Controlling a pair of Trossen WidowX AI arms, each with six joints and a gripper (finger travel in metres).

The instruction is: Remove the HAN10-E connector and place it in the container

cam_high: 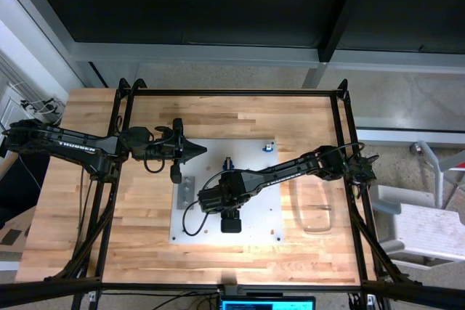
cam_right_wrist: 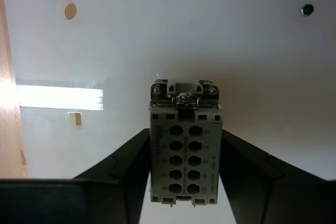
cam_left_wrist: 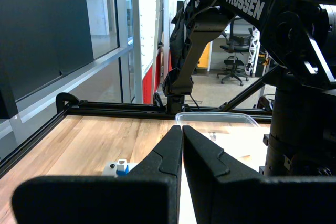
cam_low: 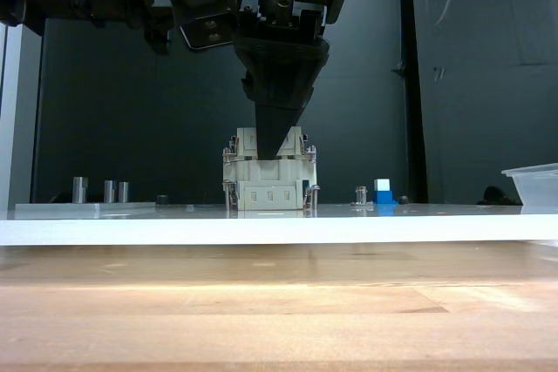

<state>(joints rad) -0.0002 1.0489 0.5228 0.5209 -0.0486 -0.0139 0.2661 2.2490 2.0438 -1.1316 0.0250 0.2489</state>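
The HAN10-E connector (cam_right_wrist: 185, 153), a grey-beige block with two rows of pin holes and a metal clamp at its end, stands upright on the white task board (cam_low: 270, 182). My right gripper (cam_low: 281, 141) points straight down over it. Its two black fingers (cam_right_wrist: 131, 156) press against the connector's long sides, so it is shut on it. In the high view the right gripper (cam_high: 228, 215) hides the connector. The container (cam_high: 312, 205) is a clear tub on the wood to the right of the board. My left gripper (cam_high: 196, 152) is shut and empty, hovering at the board's far left corner.
The white board (cam_high: 254, 234) also carries a small blue upright connector (cam_high: 269, 147) near its far edge and a flat grey plate (cam_high: 187, 192) with short pegs at its left side. A black frame (cam_high: 232, 93) rings the wooden table. The container's rim (cam_low: 534, 182) shows at the right.
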